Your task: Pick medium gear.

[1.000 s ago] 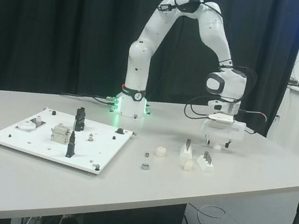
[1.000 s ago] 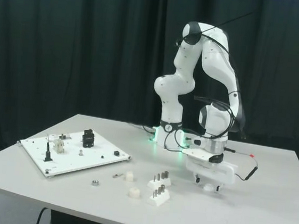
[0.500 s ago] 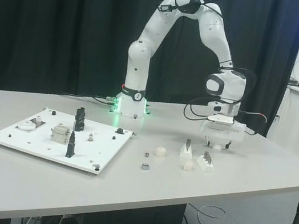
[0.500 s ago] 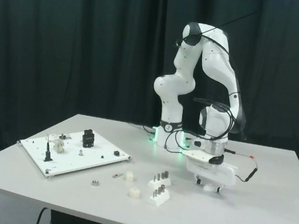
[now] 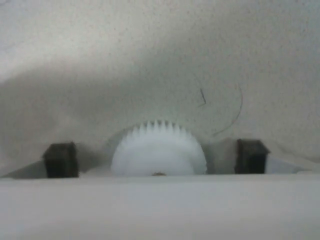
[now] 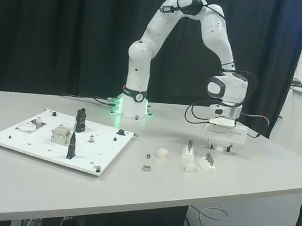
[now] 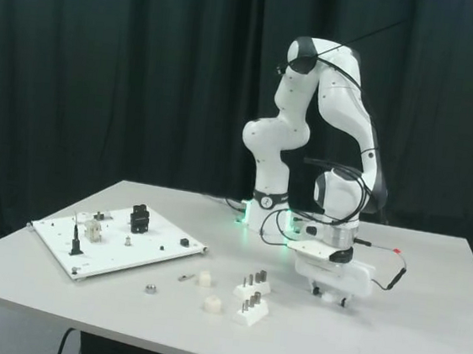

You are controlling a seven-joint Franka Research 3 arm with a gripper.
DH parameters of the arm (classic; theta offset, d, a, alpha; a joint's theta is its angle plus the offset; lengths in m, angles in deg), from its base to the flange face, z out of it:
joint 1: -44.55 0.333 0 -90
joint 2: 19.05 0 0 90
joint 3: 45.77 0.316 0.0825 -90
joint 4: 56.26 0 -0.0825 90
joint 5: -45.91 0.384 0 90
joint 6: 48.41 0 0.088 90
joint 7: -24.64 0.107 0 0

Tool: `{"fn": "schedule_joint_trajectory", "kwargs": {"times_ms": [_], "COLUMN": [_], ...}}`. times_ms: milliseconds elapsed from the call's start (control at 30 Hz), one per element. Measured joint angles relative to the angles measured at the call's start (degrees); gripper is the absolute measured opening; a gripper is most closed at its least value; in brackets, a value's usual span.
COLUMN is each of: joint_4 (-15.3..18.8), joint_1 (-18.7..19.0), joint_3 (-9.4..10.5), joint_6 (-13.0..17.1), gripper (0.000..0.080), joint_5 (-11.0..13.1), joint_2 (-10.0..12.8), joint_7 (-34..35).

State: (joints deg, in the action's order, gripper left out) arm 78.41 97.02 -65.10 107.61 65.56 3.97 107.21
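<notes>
**Arm pose: folded over, wrist low at frame right**

White arm (image 6: 152,37) rises from its base at centre, elbow peaks near top centre, forearm drops right. Gripper (image 6: 219,147) points straight down. In the wrist view the black fingertips (image 5: 61,160) stand apart, white gear (image 5: 158,155) between them.

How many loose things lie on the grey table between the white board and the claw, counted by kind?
White blocks with upright pins: 2
Small white round pieces: 2
Small grey ring: 1
Small dark piece, too small to name: 1
Total: 6
</notes>
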Motion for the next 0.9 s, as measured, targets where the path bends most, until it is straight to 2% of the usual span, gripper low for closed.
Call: {"fn": "schedule_joint_trajectory", "kwargs": {"times_ms": [33,200,233,500,533,700,900], "joint_4": [0.0,-0.1,-0.1,-0.3,-0.4,-0.5,-0.7], "joint_1": [-0.3,-1.3,-1.5,-2.8,-3.0,-3.6,-4.8], "joint_3": [0.26,0.98,1.08,2.13,2.21,2.37,2.37], "joint_6": [0.0,0.0,0.0,0.0,0.0,0.0,-0.3], "gripper": [0.0711,0.0711,0.0529,0.0529,0.04,0.04,0.0401], "joint_5": [0.0,-0.1,-0.1,-0.1,-0.1,-0.1,-0.1], "joint_2": [0.0,-0.1,-0.1,-0.3,-0.3,-0.6,-2.1], "joint_7": [0.0,-0.2,-0.3,-1.1,-1.1,-1.4,-2.8]}}
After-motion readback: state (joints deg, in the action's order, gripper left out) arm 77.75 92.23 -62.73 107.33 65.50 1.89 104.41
